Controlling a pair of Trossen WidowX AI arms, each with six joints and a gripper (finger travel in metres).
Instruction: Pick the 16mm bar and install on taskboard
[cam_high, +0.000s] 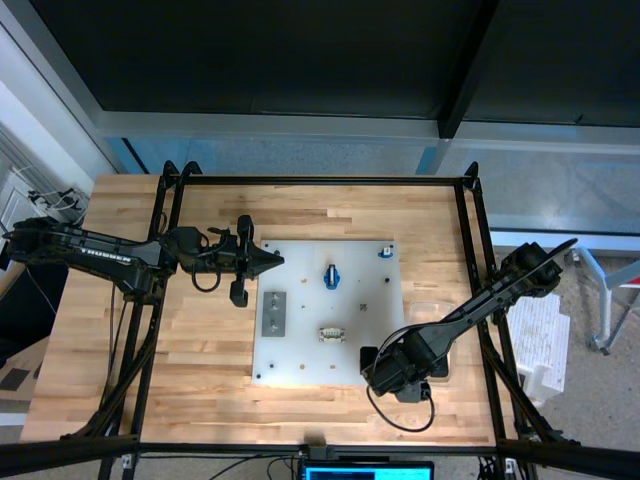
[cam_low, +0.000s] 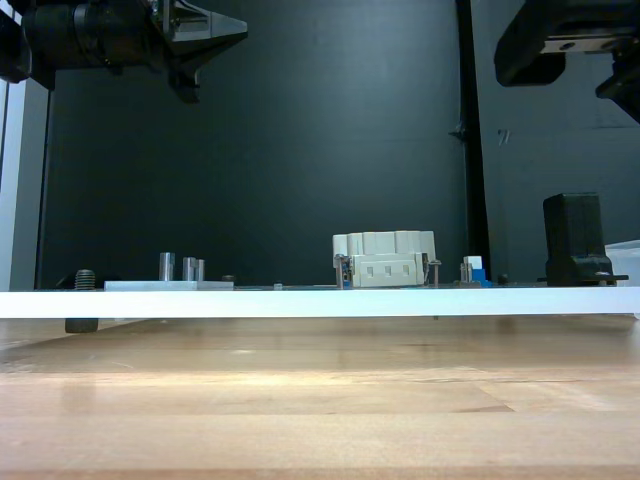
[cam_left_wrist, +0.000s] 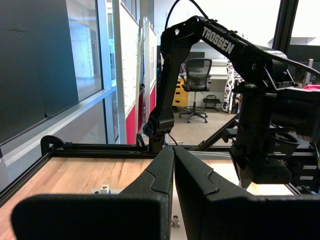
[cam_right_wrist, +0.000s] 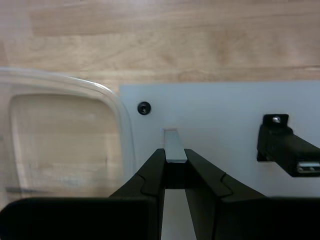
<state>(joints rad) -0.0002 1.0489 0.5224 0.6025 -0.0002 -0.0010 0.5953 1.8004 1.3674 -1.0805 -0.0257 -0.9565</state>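
Step in hand, by my reading: transport; the pick looks done and the install is not yet made. Your right gripper is pinched narrow on the 16mm bar, whose grey end stands out beyond the fingertips; it hangs over the near right corner of the taskboard, just beside the rim of the clear plastic tray, and the low view puts it well above the plate. Your left gripper is held high at the board's far left corner, fingers pressed together on nothing; treat it as parked.

Next move, as I judge it: carry the bar across to its seat, probably in the grey metal block, though I cannot tell which hole; you will need the bar square over that hole before lowering, and a path clear of the beige connector.

Surface: a butcher-block wooden table inside a black frame; beyond it, dark panels and glazing; the left wrist view shows an office with a chair.
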